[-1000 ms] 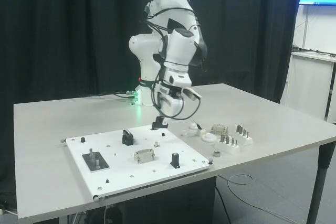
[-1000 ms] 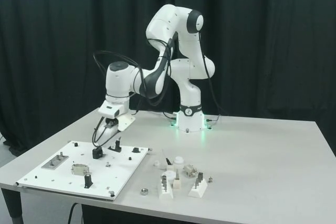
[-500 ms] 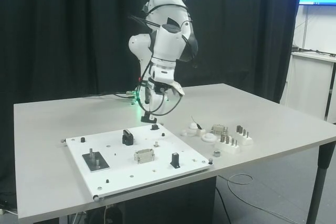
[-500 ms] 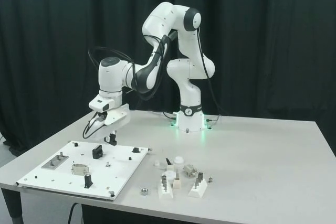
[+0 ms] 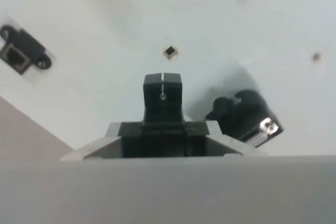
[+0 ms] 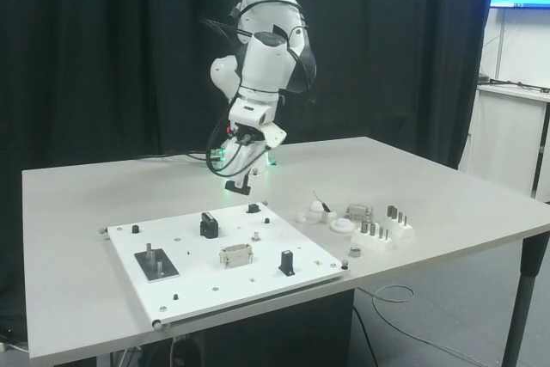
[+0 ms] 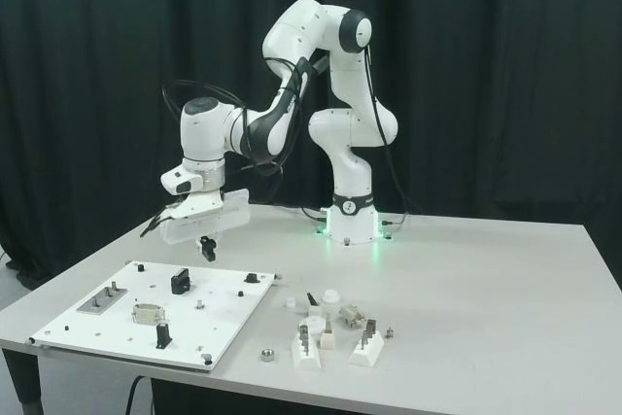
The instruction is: Insert D-SUB.
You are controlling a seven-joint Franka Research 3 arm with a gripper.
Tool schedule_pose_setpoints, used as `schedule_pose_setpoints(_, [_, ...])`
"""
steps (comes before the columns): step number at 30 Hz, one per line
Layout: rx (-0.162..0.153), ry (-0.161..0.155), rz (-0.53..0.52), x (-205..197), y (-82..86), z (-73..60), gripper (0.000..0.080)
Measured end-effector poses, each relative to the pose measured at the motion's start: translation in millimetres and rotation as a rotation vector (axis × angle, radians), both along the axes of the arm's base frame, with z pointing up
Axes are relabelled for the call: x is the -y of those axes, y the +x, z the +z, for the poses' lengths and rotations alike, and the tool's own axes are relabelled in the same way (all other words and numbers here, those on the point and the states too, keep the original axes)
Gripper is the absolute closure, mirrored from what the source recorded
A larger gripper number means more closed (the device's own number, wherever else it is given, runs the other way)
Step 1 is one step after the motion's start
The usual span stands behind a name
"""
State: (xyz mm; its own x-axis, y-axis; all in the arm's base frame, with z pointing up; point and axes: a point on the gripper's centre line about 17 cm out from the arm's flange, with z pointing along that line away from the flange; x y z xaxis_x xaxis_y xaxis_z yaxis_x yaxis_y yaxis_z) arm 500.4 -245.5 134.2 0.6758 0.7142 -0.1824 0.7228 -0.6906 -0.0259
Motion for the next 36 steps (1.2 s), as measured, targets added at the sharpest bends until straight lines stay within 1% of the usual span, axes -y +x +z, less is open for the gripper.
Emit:
schedule_pose_setpoints(3, [0.009,-0.005,-0.06,0,-2.7,1.7,0.0649])
schedule_pose_setpoints(10, [0.028,-0.013,-0.151,3,-7.9,3.5,0.0649])
schedule_pose_setpoints(21, [0.072,-0.046,-0.32,20,-16.9,-4.4,0.0649])
schedule_pose_setpoints(24, [0.086,-0.056,-0.382,25,-19.2,-6.5,0.0649])
schedule_pose_setpoints(31, [0.117,-0.081,-0.566,31,-22.8,-9.7,0.0649])
schedule_pose_setpoints(36, [0.128,-0.079,-0.649,31,-23.2,-10.3,0.0649])
